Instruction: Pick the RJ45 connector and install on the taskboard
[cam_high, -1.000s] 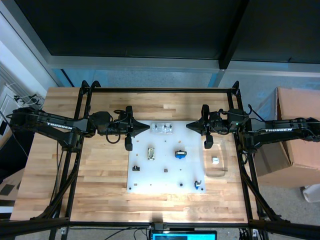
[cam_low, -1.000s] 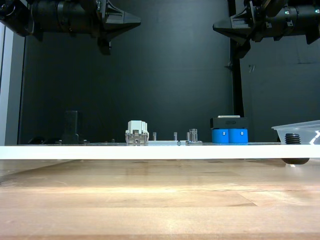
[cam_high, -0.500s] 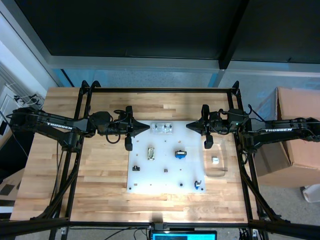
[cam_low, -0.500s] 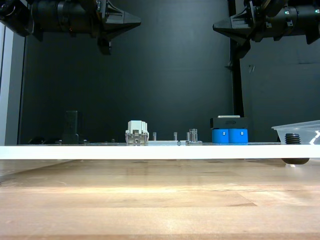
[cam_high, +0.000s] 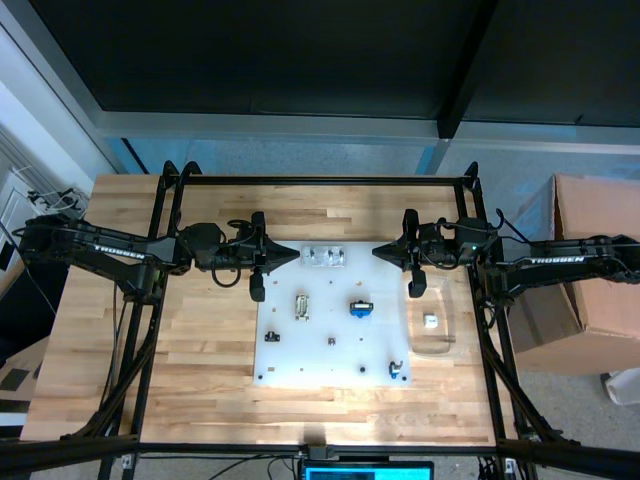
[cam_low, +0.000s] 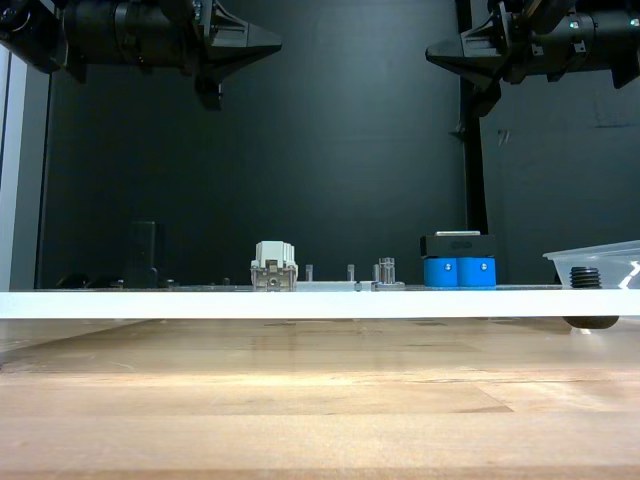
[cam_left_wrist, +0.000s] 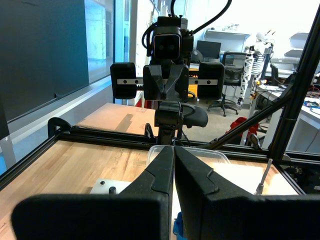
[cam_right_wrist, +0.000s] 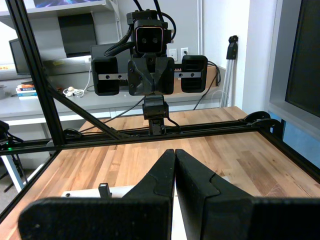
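**Both arms high, pincers closed, connector not made out**

Over on the left, the left gripper (cam_high: 297, 254) hangs well above the table (cam_high: 200, 350), level with the far left edge of the white board (cam_high: 320, 345) and pointing inward. Its own camera shows the two fingers (cam_left_wrist: 160, 170) pressed together with only a thin seam between them and nothing in the grip.

Moving across the board to its near right corner, there's the small blue jack (cam_high: 398, 371). From above I cannot tell whether the connector sits in it, and the level view doesn't settle it either.

Just right of the board lies the clear tray (cam_high: 432, 348), with the white block (cam_high: 430, 321) inside, a pale square.

And on the right, the right gripper (cam_high: 375, 250) is raised too, aimed back at its partner across the board's far edge, well apart from it. Its fingers (cam_right_wrist: 161, 172) are closed against each other and hold nothing.
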